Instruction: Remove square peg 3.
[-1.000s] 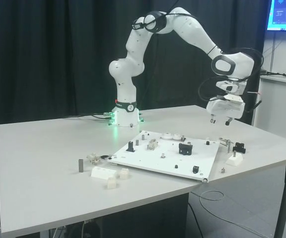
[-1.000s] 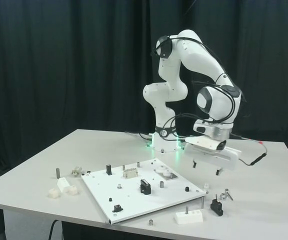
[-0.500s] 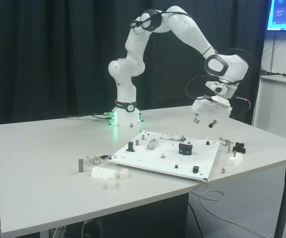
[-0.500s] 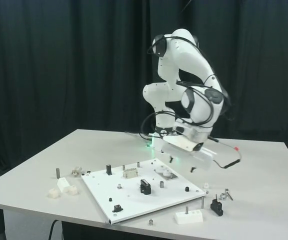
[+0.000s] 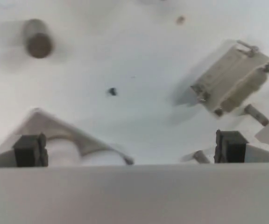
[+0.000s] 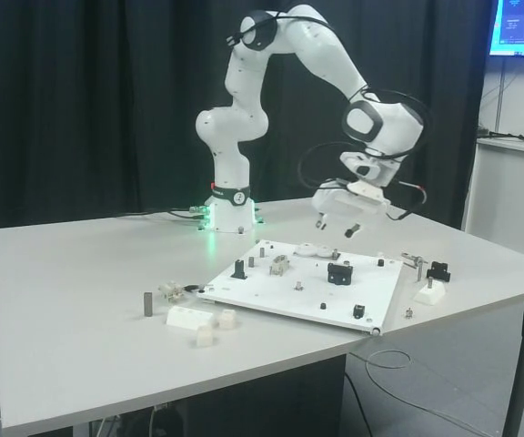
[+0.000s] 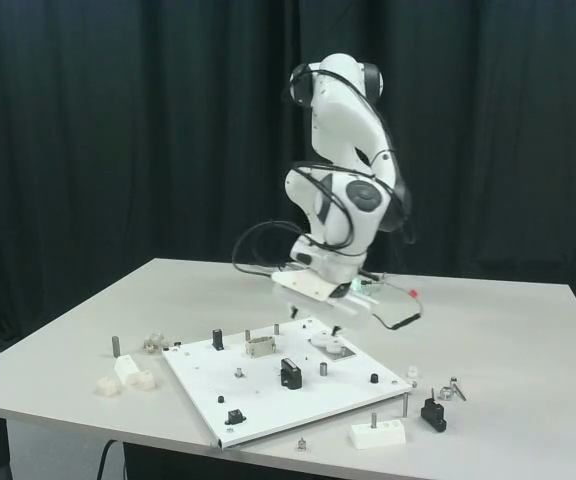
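My gripper (image 6: 337,226) hangs open a little above the far edge of the white board (image 6: 309,293), with nothing between its fingers. From the second room view the gripper (image 7: 318,320) is over the two white round parts (image 7: 328,346). In the wrist view the gripper (image 5: 130,148) shows black pads (image 5: 30,150) wide apart over the board, with a grey peg (image 5: 38,43) and a pale connector block (image 5: 231,80) below. Small grey pegs (image 6: 260,251) stand on the board; I cannot tell which is square peg 3.
Black fixtures (image 6: 339,273) and a connector (image 6: 278,265) stand on the board. Left of it lie white blocks (image 6: 189,317) and an upright grey peg (image 6: 146,303). On its right are a white block (image 6: 428,292) and a black piece (image 6: 438,270).
The arm has swung left, carrying the gripper from beyond the board's right side to above the board's far edge. The fingers stay open.
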Controlling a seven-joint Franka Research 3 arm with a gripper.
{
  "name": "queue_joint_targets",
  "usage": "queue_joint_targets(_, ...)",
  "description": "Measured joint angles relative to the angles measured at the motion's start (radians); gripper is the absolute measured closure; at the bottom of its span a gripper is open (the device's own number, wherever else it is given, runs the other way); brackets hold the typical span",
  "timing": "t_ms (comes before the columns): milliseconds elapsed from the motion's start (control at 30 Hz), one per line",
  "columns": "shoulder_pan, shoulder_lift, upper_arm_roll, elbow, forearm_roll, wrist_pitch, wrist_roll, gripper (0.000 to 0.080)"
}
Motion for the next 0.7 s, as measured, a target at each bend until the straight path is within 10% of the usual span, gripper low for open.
queue_joint_targets(700,-0.168,-0.077,-0.003,-0.117,-0.062,0.095,-0.25,0.0003)
